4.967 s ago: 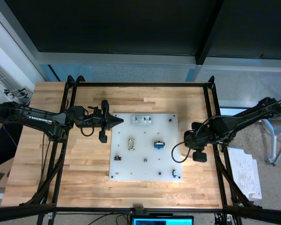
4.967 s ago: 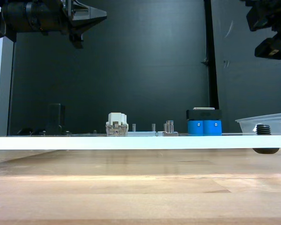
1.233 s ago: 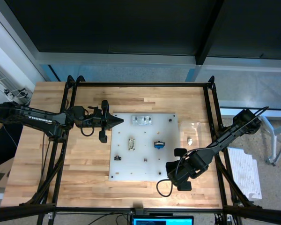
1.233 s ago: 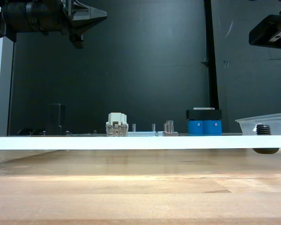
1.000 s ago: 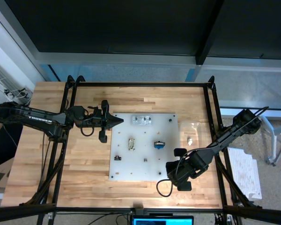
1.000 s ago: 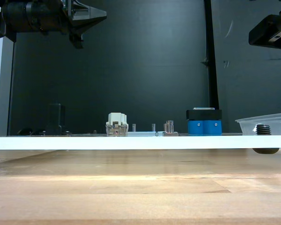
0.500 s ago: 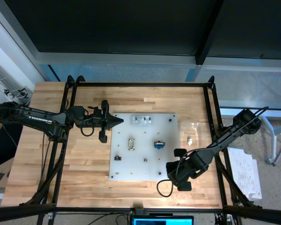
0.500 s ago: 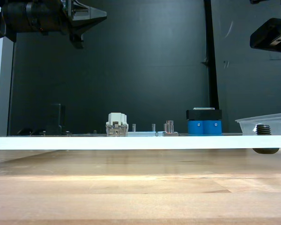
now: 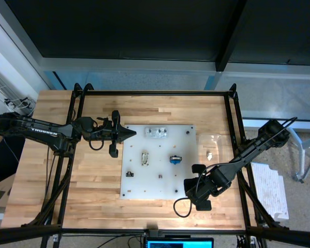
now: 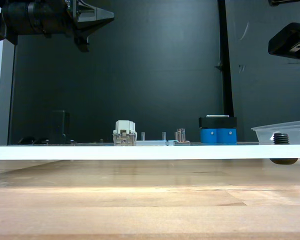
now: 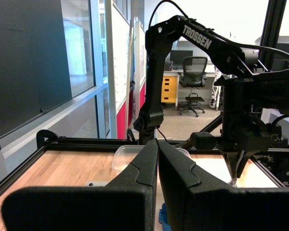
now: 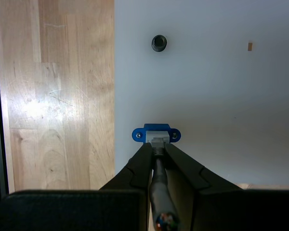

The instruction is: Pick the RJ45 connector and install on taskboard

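One table [image 9: 93, 199], one white taskboard [image 9: 152, 181], two arms, one clear tray [image 9: 215, 139]. Left gripper [image 9: 129, 133] hangs raised by the board's far left corner, fingers pressed together. Right gripper [image 12: 157, 146] is over the board's near right corner, clamped on the one connector [image 12: 157, 140]. It's a small whitish-grey plug with a grey cable stub, tip at the blue socket [image 12: 139, 135]. Can't tell how deep it sits. The gripper hides it in the high view.
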Controlling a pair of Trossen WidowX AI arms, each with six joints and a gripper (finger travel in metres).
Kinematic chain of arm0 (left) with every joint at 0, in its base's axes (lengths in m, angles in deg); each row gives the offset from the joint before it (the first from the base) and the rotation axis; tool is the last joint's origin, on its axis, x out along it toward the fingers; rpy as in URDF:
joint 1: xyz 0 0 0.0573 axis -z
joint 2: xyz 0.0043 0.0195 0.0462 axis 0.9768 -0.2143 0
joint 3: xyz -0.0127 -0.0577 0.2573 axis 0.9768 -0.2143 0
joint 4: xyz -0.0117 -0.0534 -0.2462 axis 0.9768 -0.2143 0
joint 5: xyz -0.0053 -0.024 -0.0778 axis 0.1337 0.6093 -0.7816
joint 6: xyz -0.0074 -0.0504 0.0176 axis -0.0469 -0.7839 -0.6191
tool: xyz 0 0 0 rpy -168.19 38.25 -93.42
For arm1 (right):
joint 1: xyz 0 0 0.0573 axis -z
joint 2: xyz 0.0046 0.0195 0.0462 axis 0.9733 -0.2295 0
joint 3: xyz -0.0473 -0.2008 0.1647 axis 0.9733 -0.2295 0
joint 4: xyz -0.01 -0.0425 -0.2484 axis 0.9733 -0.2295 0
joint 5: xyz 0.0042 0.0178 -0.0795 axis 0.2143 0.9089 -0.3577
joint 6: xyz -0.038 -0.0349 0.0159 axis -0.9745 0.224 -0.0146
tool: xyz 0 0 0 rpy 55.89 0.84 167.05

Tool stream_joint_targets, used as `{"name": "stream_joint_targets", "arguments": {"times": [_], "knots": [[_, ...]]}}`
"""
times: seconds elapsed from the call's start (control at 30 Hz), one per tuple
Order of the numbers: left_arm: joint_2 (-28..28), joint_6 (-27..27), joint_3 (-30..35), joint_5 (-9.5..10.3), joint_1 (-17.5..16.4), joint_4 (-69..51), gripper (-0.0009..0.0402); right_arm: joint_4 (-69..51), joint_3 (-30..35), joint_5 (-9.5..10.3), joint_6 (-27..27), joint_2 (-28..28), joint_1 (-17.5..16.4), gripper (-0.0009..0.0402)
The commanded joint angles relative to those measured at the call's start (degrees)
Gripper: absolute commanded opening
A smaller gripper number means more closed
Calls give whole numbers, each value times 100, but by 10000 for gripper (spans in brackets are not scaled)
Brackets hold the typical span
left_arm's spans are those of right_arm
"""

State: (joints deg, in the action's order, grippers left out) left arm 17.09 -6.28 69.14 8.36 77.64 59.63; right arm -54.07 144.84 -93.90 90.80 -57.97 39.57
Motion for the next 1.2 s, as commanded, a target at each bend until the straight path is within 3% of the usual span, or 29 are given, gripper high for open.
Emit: {"name": "stream_joint_targets", "arguments": {"times": [0.03,0.4,0.87,1.2], "knots": [[0,2,2,-2,-2,2,0,9,-4,28,4,-22,0,0],[0,2,2,-2,0,2,0,0,9,28,4,83,-4,9],[0,2,2,-2,-2,2,0,70,33,26,4,221,-15,74],[0,2,2,-2,-2,4,0,-170,234,-13,2,280,-37,144]]}}
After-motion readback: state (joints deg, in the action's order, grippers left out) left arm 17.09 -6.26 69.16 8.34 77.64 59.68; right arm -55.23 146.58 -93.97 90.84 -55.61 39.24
